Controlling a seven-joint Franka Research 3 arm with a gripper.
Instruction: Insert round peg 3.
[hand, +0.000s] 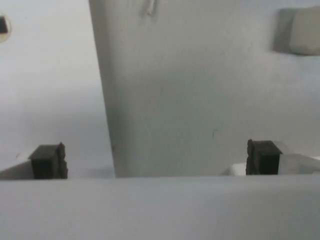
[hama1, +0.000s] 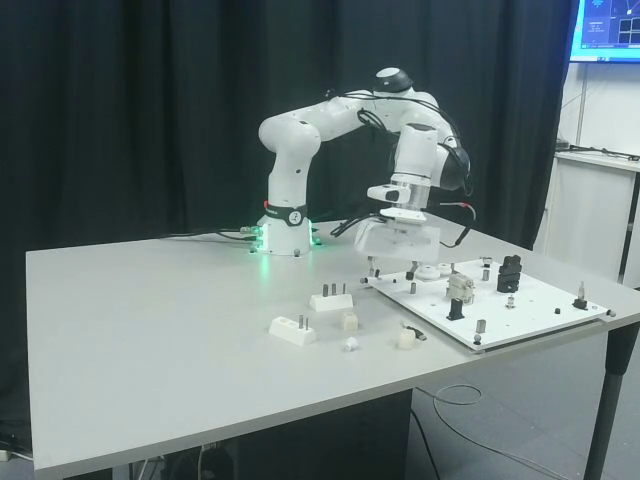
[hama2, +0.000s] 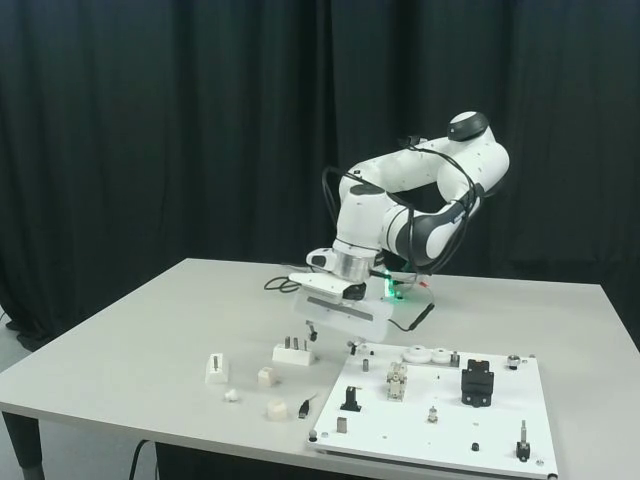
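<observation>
End effector (hand: 155, 160) fingers spread wide, seemingly empty, above white board's (hama1: 540, 318) corner.

Black curtains (hama1: 150, 110) hang behind the grey table (hama1: 140, 310), a white cabinet (hama1: 590, 205) alongside.

Franka arm (hama1: 340, 115) — white rounded link shells, black bands at the joints. Base (hama1: 284, 232): white pedestal ringed with green light. Cable (hama2: 440, 215): black, looped outside the upper links toward the wrist. Gripper (hand: 155, 162): broad white housing, two black ribbed fingertips (hand: 48, 161) (probably rubber pads — the wrist view is too close to tell).
</observation>
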